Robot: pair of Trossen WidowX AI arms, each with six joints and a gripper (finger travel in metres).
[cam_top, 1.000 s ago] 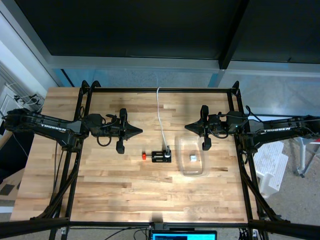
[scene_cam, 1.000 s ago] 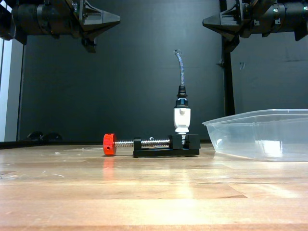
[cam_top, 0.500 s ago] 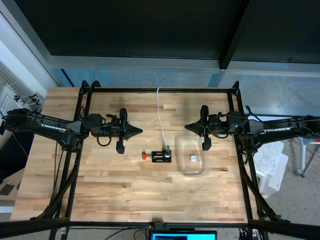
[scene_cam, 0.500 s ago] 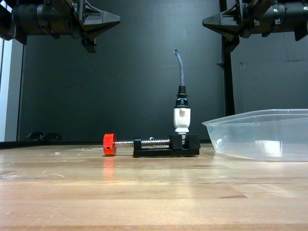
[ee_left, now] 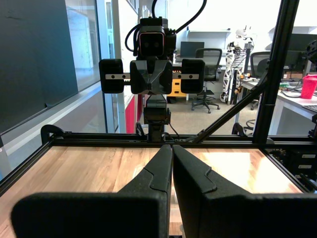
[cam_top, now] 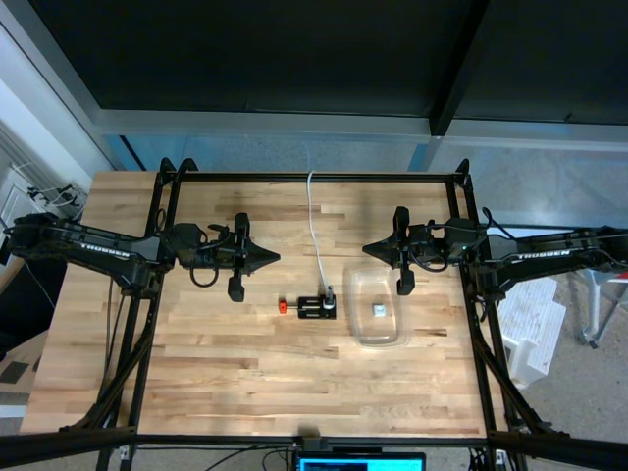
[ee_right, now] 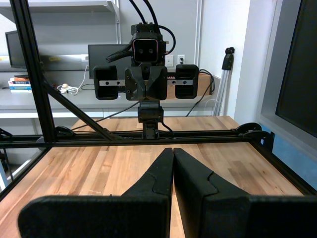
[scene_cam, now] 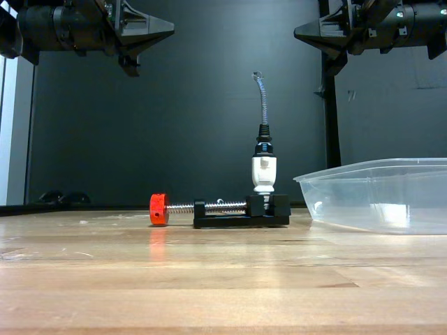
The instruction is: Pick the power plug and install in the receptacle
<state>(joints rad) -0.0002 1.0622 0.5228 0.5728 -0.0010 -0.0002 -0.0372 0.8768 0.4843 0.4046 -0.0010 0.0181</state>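
Plug I cannot see. My left gripper and right gripper, both pinched together, hang high beside the upright receptacle, right one nearer.

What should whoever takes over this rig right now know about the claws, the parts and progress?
Left claw: shut, empty, raised high at the left.
Right claw: shut, empty, raised high at the right, facing the left one.
Receptacle: stands upright in the black vise, cable running away.
Power plug: cannot be made out; a white-grey cube lies in the clear tray.
Done: nothing. Left: find the plug, pick it, install it.
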